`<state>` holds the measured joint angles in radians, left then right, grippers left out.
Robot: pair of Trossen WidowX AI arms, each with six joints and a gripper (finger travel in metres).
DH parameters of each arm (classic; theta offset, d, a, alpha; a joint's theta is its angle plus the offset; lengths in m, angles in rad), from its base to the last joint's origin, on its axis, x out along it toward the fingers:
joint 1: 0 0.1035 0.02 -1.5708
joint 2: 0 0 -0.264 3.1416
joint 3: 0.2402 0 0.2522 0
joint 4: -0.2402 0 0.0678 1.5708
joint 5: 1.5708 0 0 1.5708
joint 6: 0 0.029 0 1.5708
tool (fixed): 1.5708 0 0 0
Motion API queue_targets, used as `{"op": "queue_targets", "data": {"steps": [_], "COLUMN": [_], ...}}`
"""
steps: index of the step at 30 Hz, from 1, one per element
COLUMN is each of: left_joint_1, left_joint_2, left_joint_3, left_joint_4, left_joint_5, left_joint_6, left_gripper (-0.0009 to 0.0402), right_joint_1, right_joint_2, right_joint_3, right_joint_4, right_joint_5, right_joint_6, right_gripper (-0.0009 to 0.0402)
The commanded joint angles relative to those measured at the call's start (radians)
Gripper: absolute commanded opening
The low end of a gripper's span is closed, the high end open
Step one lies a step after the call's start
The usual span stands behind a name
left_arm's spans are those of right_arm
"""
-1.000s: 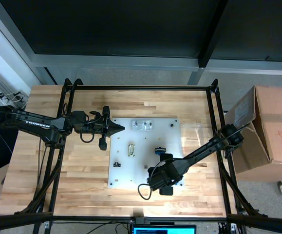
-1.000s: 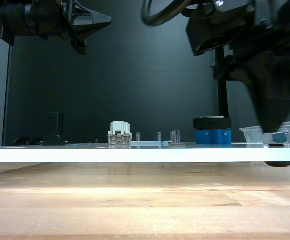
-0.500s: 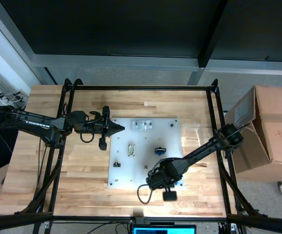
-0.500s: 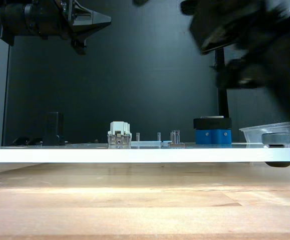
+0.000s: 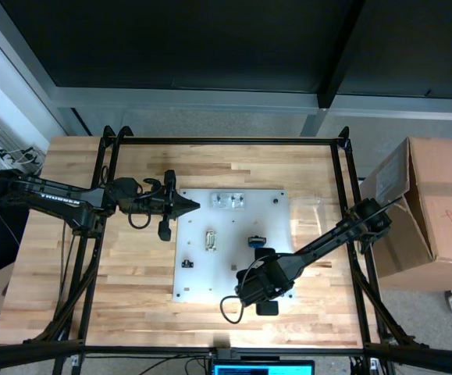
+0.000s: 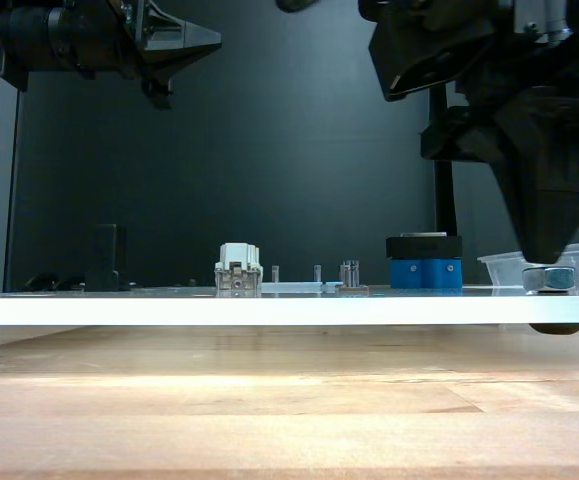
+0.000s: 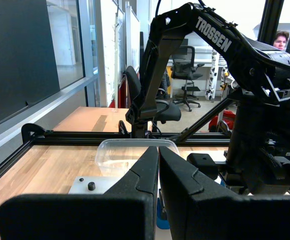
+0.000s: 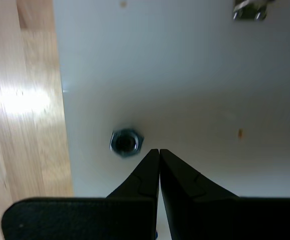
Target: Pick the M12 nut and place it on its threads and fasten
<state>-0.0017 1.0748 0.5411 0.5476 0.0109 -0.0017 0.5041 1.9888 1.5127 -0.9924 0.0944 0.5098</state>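
Observation:
The silver M12 nut sits flat on the white board near its near right edge, its hole filled dark. In the low view the nut rests right at board level with no ribs showing under it, so it appears to be on its stud. My right gripper is shut with nothing between its fingers, and its tips stand close beside the nut. Seen from the low view, the right gripper points straight down just over the nut. My left gripper hovers shut and empty at the board's far left edge, high above it.
A clear tray stands off the board's far right edge. On the board are a blue block with a black cap and a white connector. A cardboard box sits beyond the table's right side.
The right gripper swung toward the near edge, blurred half a second ago, and is back still over the nut. The nut stayed in place. The left arm has not moved.

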Motion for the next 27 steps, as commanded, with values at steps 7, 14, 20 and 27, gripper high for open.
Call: {"op": "queue_targets", "data": {"steps": [7, 14, 20, 27], "left_joint_1": [0.000, 0.000, 0.000, 0.000], "left_joint_2": [0.000, 0.000, 0.000, 0.000], "left_joint_3": [0.000, 0.000, 0.000, 0.000], "left_joint_4": [0.000, 0.000, -0.001, 0.000], "left_joint_5": [0.000, 0.000, 0.000, 0.000], "left_joint_6": [0.000, 0.000, 0.000, 0.000], "left_gripper": [0.0000, 0.0000, 0.0000, 0.0000], "right_joint_1": [0.000, 0.002, 0.002, 0.002], "right_joint_2": [0.003, -0.008, -0.013, -0.032], "right_joint_3": [-0.029, -0.030, -0.030, -0.032], "right_joint_4": [0.043, 0.011, 0.006, 0.015], "right_joint_5": [-0.044, -0.243, -0.191, -0.138], "right_joint_6": [-0.004, -0.073, -0.072, -0.074], "right_gripper": [0.0000, 0.0000, 0.0000, 0.0000]}}
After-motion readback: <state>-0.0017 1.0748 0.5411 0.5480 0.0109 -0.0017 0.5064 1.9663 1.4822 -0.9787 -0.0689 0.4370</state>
